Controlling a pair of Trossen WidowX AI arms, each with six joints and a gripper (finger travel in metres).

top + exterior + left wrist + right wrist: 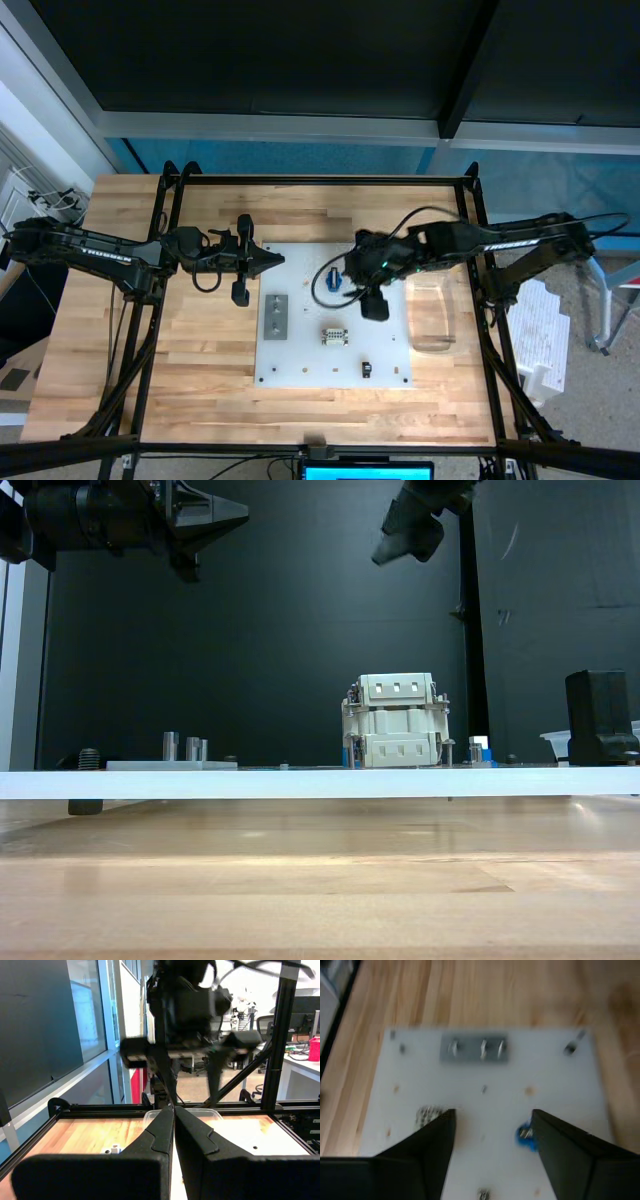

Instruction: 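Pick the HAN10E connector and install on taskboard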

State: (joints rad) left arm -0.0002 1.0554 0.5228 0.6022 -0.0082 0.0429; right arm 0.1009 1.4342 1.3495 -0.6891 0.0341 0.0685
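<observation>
The HAN10E connector (334, 336) is a pale block standing on the white taskboard (300, 360). In the low view the connector (395, 722) rises from the taskboard (300, 782) as two stacked pale tiers. My right gripper (368, 298) hangs above the board's back right, open and empty, behind and above the connector. In its wrist view the right gripper (493, 1115) frames bare board, and the connector (429, 1115) peeks out beside one finger. My left gripper (275, 260) hovers shut over the board's back left corner, with the left gripper (174, 1110) pointing toward the right arm.
On the board are a grey metal block (274, 318), a blue part (334, 279) and a small black component (367, 369). A clear plastic tray (432, 315) stands just right of the board. A black frame rail (320, 180) borders the wooden table.
</observation>
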